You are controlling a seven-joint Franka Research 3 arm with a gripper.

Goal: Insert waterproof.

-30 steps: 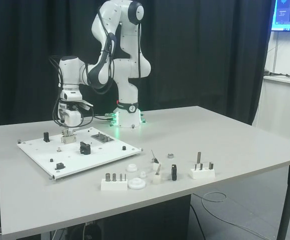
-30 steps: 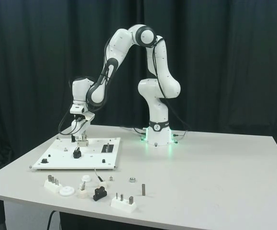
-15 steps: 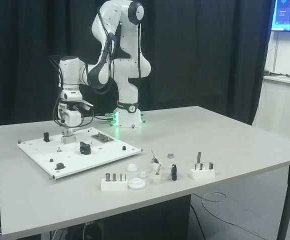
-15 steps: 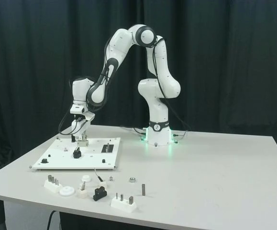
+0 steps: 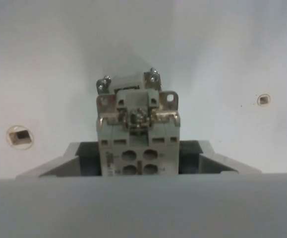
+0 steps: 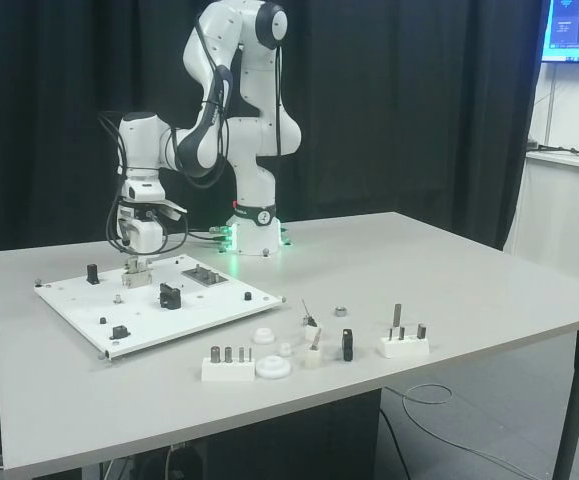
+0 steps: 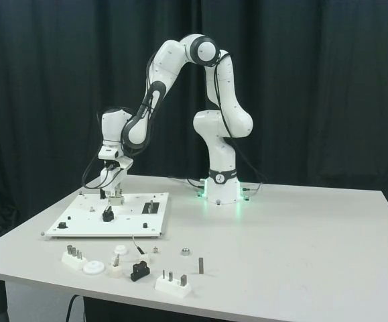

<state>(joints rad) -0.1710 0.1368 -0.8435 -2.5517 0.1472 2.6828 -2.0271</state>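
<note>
Directly below fingers (image 5: 138,163): connector (image 5: 137,134) gripped on white board (image 6: 154,300); black clip (image 6: 170,296) nearby.

On the grey desk (image 6: 449,270), near its front edge, lie loose parts: a white block with three pegs (image 6: 227,364), two white discs (image 6: 272,368) just beside it, a black clip (image 6: 347,344), a small nut (image 6: 340,311) and another white peg block (image 6: 405,342). A black curtain (image 7: 314,80) hangs behind the desk's far edge.
</note>
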